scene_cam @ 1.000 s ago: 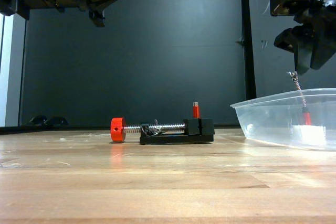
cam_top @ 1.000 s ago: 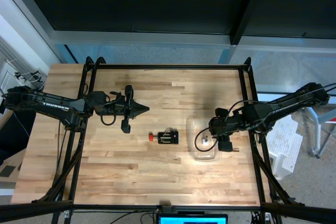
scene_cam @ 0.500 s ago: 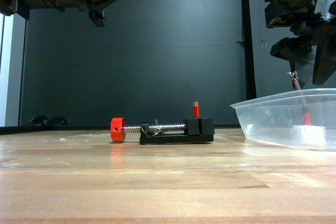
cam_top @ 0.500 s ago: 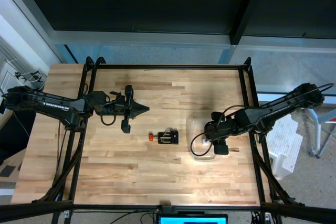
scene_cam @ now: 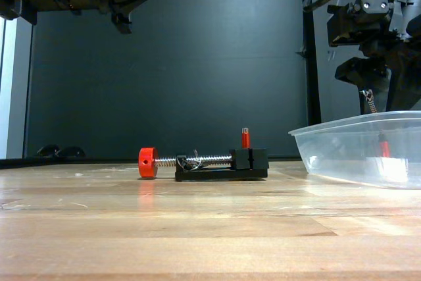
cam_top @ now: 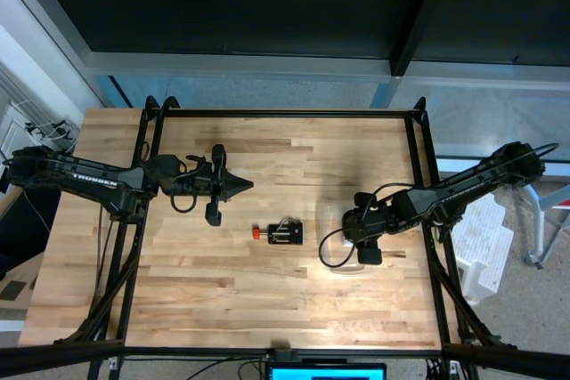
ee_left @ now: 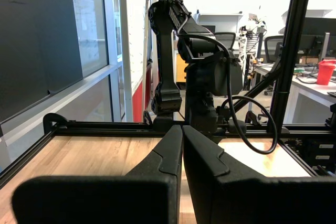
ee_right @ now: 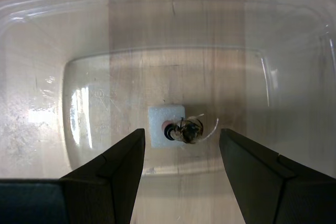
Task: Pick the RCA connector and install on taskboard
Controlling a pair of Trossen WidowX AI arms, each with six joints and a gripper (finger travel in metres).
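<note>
Butcher-block wooden tabletop (cam_top: pixel 223 300) inside a black frame; dark panels behind.

Left arm parked high over the tabletop's left part. Left claw (ee_left: pixel 182 129) pressed shut on nothing, well apart from every task item.

Right arm reaches in over the clear plastic tray (scene_cam: pixel 342 146), which sits right of centre. Right claw (ee_right: pixel 181 134) points straight down into the tray, spread wide. One finger stands on either side of the target, and neither touches it.

Small black rectangular taskboard (cam_top: pixel 287 234) lies mid-tabletop, just left of the tray and apart from it. A red knob (scene_cam: pixel 147 162) sticks out of its left end on a spring-wrapped screw. A short red post (scene_cam: pixel 245 137) stands on top.

Small white foam block (ee_right: pixel 164 124) rests on the tray floor. The red-bodied RCA connector (ee_right: pixel 186 130) with its coiled wire tail stands upright in or against it; I cannot tell which.

Progress, by judgement: early.
- Approach is under way, with the claw lined up over the connector.
- No grasp made.
- Remaining: descend, close on the connector, lift clear of the tray wall, carry left, and seat it on the taskboard.
</note>
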